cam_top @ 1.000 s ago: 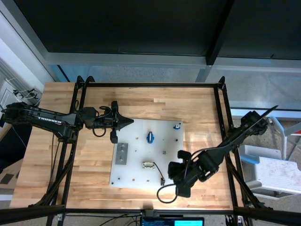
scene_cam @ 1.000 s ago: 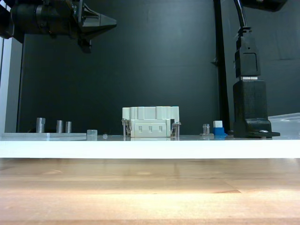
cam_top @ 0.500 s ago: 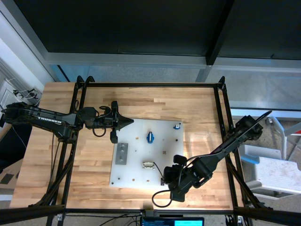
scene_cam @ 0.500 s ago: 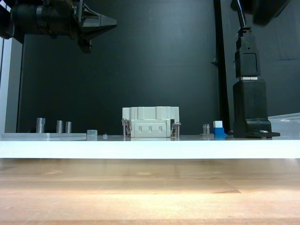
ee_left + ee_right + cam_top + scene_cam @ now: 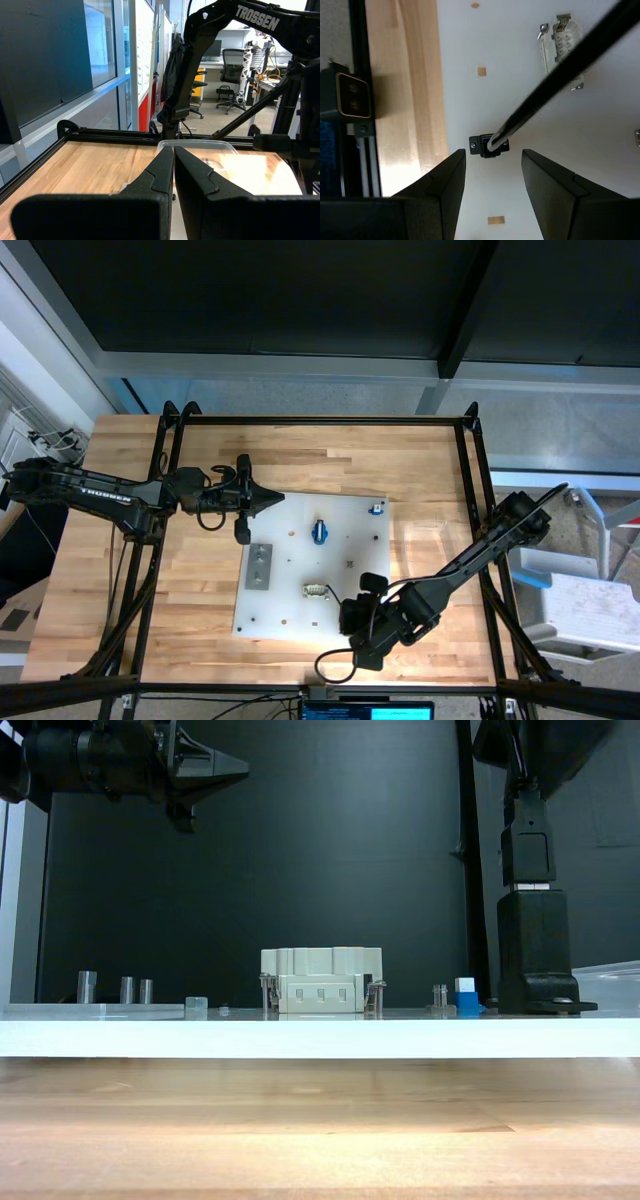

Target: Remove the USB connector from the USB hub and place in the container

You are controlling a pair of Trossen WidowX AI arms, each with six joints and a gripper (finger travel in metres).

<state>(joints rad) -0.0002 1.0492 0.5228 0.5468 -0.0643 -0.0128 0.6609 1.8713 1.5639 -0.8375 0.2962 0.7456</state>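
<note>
The USB hub (image 5: 489,146) is a small black block on the white board, and the USB connector (image 5: 527,855) stands plugged upright in it, its thin black cable (image 5: 560,70) slanting away. My right gripper (image 5: 492,153) hovers directly above the hub, open, one finger on each side of the plug and cable and touching neither. From above, the right gripper (image 5: 350,620) covers the hub at the board's near right corner. My left gripper (image 5: 270,500) is shut and empty, held high at the board's far left corner. The clear container (image 5: 197,146) lies ahead of the left gripper.
On the white board (image 5: 300,540) sit a silver-cream connector block (image 5: 316,590), a grey rectangular block (image 5: 259,566), a blue part (image 5: 319,531) and a smaller blue piece (image 5: 376,508). A black frame rail (image 5: 478,500) runs along the table's right side.
The right gripper has moved left along the board's near edge and come down over the hub and its plug. The left arm has stayed still.
</note>
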